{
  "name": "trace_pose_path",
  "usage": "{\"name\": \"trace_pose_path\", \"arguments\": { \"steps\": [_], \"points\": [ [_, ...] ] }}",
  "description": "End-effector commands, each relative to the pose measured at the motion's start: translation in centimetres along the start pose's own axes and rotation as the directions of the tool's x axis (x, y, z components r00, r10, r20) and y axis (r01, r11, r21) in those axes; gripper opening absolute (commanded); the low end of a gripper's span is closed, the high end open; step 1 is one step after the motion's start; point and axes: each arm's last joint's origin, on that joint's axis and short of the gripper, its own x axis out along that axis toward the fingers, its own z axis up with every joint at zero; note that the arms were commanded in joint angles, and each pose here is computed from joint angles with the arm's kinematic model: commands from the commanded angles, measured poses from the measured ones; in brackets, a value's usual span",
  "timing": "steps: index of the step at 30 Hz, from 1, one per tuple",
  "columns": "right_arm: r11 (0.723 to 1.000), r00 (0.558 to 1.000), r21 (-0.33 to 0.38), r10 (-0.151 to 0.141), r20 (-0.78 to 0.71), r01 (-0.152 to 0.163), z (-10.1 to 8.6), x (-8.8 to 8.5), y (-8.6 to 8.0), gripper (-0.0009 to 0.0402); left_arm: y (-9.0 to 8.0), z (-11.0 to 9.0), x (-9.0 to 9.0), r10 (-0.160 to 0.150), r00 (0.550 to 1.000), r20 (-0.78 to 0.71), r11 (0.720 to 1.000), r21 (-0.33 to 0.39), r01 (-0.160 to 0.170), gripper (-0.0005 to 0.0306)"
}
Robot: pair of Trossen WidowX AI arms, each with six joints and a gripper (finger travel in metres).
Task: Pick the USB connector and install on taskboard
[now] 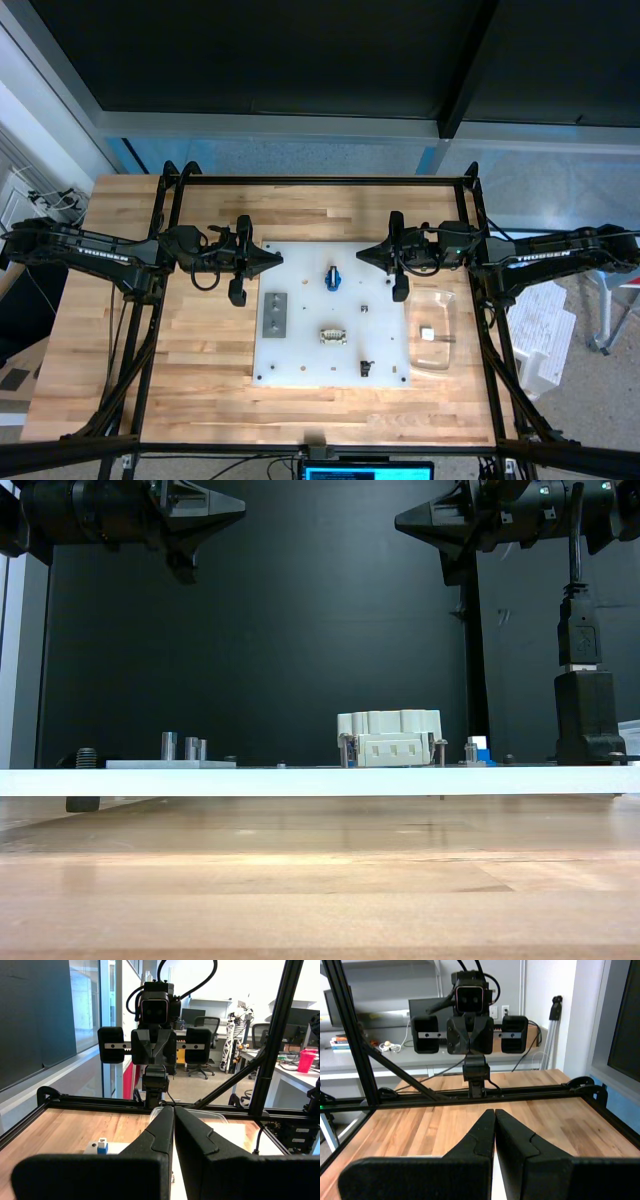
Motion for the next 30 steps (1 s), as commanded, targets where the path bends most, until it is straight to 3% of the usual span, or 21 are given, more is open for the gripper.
{"name": "trace_pose_path", "arguments": {
  "steps": [1, 18, 20, 23, 30],
  "points": [
    [1.0, 1.0, 0.0, 0.0, 0.003, 0.0, 0.04, 0.01, 0.0, 0.0, 0.01, 0.0, 0.0, 0.0, 1.0, 0.0, 1.0, 0.0, 0.0, 0.0],
    [1.0, 1.0, 0.001, 0.0, 0.005, 0.0, 0.06, 0.01, 0.0, 0.0, 0.01, 0.0, 0.0, 0.0, 1.0, 0.0, 1.0, 0.0, 0.0, 0.0],
    [1.0, 1.0, 0.005, 0.009, 0.005, -0.009, 0.06, 0.01, 0.03, 0.0, 0.0, 0.0, 0.0, 0.0, 1.0, 0.0, 1.0, 0.0, 0.0, 0.0],
    [0.999, 0.999, 0.005, 0.046, 0.023, -0.046, 0.27, -0.02, 0.15, 0.0, 0.0, 0.0, 0.0, 0.0, 1.0, 0.0, 1.0, 0.0, 0.0, 0.0],
    [0.999, 0.998, 0.002, 0.045, 0.036, -0.045, 0.4, -0.03, 0.15, 0.0, 0.0, 0.0, 0.0, 0.0, 1.0, 0.0, 1.0, 0.0, 0.0, 0.0]
  ]
}}
